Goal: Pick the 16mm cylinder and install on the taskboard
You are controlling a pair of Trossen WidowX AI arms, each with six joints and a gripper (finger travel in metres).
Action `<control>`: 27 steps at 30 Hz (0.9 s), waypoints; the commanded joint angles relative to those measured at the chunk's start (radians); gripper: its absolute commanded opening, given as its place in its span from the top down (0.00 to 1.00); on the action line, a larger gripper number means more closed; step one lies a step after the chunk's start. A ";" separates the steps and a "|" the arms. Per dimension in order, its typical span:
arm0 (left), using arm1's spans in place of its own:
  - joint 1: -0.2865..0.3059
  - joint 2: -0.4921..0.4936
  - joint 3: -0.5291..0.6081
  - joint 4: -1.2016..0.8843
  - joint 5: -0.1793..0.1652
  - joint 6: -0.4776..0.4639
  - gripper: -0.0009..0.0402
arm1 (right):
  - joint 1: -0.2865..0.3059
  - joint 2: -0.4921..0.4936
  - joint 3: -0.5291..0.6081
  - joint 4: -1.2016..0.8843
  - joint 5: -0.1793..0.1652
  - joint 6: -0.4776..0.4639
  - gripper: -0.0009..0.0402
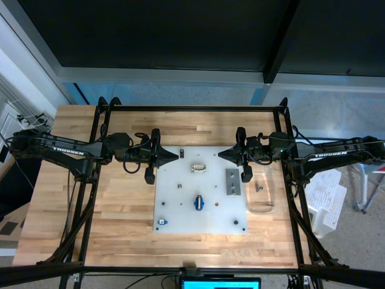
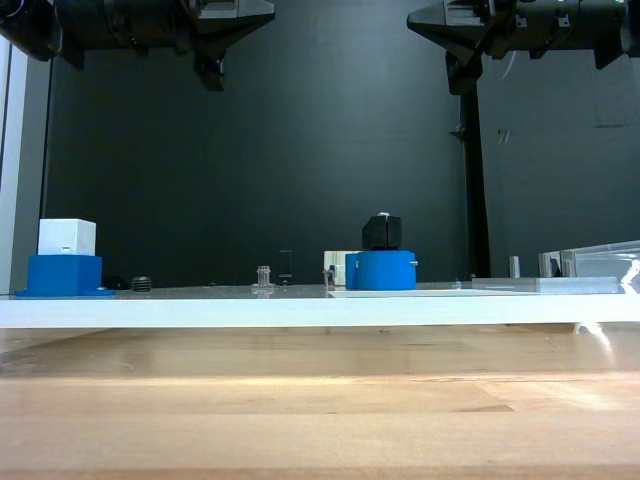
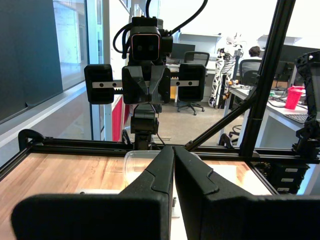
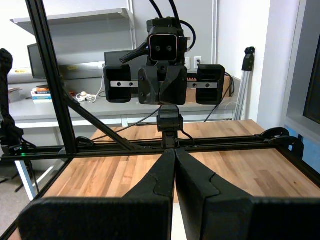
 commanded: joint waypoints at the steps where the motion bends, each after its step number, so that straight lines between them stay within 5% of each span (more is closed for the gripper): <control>1: 0.000 0.000 0.000 0.000 0.000 0.000 0.98 | 0.000 0.000 0.000 0.001 0.000 0.001 0.98; 12: 0.000 0.000 0.000 0.000 0.000 0.000 0.98 | 0.000 0.000 0.000 -0.006 0.002 0.010 0.98; 15: 0.000 0.000 0.000 0.000 0.000 0.000 0.98 | 0.000 -0.003 0.001 -0.057 0.028 0.018 0.98; 27: 0.000 0.000 0.000 0.000 0.000 0.000 0.98 | 0.001 -0.013 0.187 -0.766 0.027 0.005 0.98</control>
